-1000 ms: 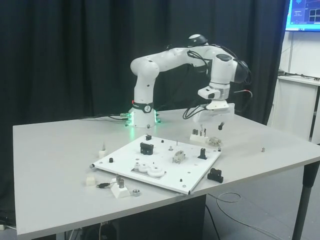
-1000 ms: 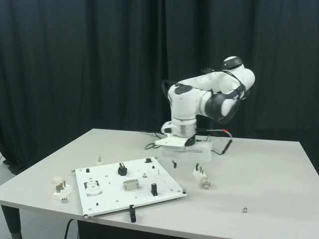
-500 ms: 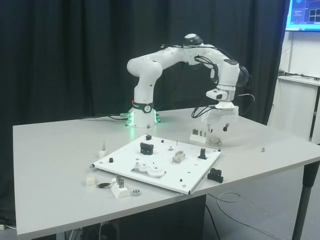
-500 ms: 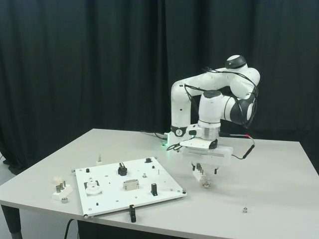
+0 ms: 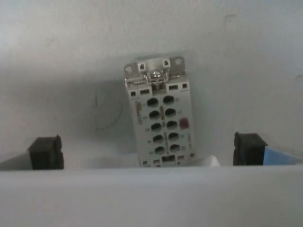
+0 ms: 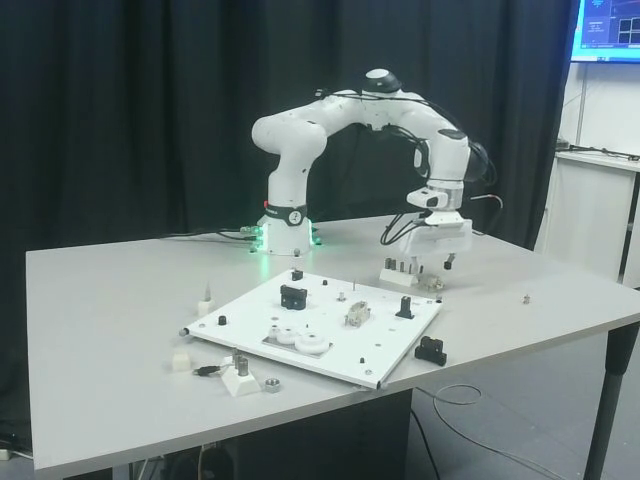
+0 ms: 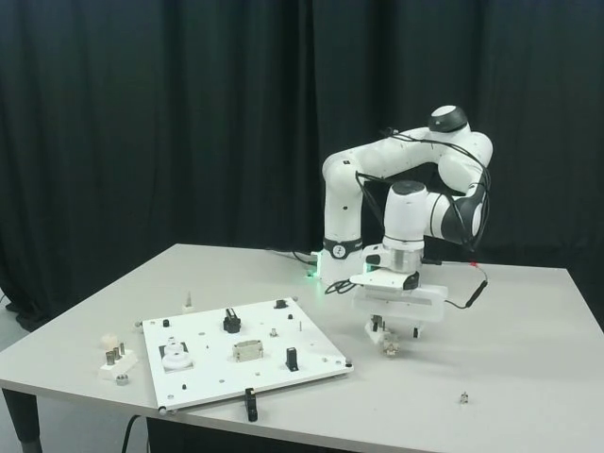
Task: Pick waterproof.
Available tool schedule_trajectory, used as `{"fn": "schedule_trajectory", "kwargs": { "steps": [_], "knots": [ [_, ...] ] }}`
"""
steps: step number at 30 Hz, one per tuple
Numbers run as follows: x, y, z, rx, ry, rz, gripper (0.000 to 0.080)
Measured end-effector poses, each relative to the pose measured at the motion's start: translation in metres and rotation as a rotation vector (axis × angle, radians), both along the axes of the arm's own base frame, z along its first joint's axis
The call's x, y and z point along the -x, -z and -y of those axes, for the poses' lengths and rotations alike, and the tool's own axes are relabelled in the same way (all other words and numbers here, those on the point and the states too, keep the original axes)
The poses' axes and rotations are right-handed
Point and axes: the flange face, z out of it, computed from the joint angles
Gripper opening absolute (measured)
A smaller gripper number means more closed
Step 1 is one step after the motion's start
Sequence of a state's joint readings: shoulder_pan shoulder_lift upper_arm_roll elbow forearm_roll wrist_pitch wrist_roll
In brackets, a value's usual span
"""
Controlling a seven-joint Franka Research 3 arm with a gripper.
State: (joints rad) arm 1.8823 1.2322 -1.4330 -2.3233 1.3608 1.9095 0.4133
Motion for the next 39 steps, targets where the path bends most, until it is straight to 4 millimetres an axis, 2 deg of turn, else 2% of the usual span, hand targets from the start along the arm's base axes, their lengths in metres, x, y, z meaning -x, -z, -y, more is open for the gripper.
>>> {"fn": "schedule_trajectory", "kwargs": {
  "steps": [16,39],
  "knots": [
    [0.001,0.015,0.003,-0.018,-0.002,0.015,0.08],
    [-0.007,0.022,0.012,-0.036,0.004,0.04,0.08]
  ]
}}
